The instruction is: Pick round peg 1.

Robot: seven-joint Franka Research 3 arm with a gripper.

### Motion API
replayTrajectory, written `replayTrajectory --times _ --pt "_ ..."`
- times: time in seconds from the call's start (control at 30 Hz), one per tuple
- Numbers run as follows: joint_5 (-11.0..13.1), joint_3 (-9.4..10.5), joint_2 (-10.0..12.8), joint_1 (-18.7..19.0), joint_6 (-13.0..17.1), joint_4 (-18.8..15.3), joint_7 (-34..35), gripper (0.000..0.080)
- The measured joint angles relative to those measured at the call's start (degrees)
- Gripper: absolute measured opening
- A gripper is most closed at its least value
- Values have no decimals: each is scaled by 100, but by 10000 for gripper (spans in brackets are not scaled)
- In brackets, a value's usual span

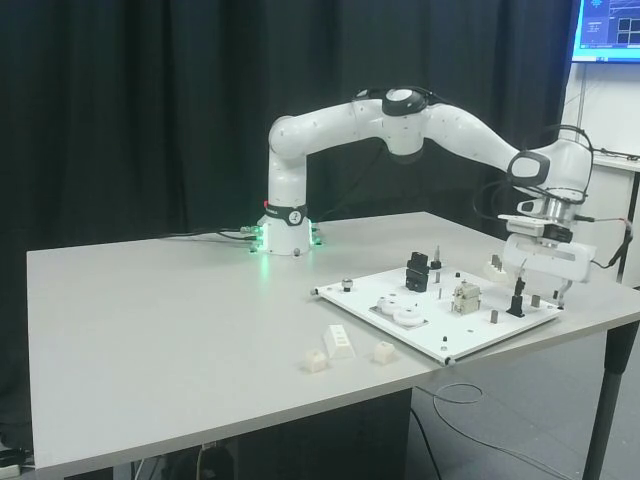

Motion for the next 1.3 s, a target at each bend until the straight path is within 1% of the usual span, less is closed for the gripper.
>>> replayTrajectory --times 0.07,0.1,0.4,0.83,1.3 --pt "0 -31 13 4 -22 1 -10 781" --pt "0 -46 19 6 -35 1 -14 796" --pt "6 -168 79 19 -191 28 -71 796" --pt "8 -365 108 52 -324 60 -166 800" --pt "9 -583 162 58 -630 130 -317 800"
